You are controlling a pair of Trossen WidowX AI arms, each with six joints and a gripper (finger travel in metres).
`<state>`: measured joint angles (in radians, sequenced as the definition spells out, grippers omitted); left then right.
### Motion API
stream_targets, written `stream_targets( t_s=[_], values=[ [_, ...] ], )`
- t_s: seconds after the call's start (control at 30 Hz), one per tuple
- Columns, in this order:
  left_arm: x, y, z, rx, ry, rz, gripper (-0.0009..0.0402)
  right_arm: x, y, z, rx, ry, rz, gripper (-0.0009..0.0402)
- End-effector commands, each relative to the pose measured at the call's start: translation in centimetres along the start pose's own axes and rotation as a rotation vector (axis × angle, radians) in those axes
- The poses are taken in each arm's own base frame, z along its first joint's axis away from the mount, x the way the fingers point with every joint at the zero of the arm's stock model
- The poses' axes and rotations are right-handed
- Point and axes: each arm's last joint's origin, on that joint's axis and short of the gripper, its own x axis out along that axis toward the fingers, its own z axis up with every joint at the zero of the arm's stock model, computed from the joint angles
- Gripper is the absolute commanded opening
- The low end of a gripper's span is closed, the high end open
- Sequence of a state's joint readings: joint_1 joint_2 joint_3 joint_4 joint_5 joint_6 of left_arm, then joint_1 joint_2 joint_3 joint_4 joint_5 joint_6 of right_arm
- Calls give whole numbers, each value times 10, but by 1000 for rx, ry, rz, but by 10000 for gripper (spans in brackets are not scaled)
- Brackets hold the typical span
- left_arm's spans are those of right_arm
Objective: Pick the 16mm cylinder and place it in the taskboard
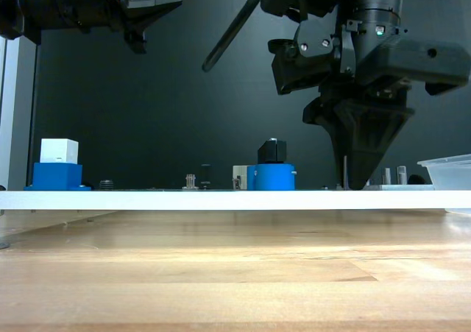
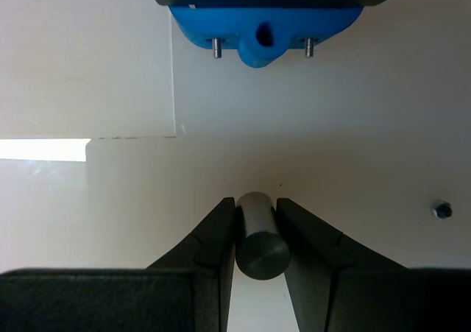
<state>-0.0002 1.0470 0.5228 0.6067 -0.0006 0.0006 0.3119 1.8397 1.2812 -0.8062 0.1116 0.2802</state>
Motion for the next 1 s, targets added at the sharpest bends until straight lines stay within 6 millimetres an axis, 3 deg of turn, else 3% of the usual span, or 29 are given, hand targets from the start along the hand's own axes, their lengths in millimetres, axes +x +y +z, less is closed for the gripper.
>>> stream_targets(
  t_s=[0.03, 0.43, 1.0],
  values=[
    [0, 0, 0, 0, 0, 0, 0, 1, 0, 0, -1, -1, 0, 25],
    [0, 0, 0, 0, 0, 0, 0, 1, 0, 0, -2, 1, -1, 38],
    [0, 0, 0, 0, 0, -1, 0, -18, -2, -2, 1, -32, 9, 162]
  ],
)
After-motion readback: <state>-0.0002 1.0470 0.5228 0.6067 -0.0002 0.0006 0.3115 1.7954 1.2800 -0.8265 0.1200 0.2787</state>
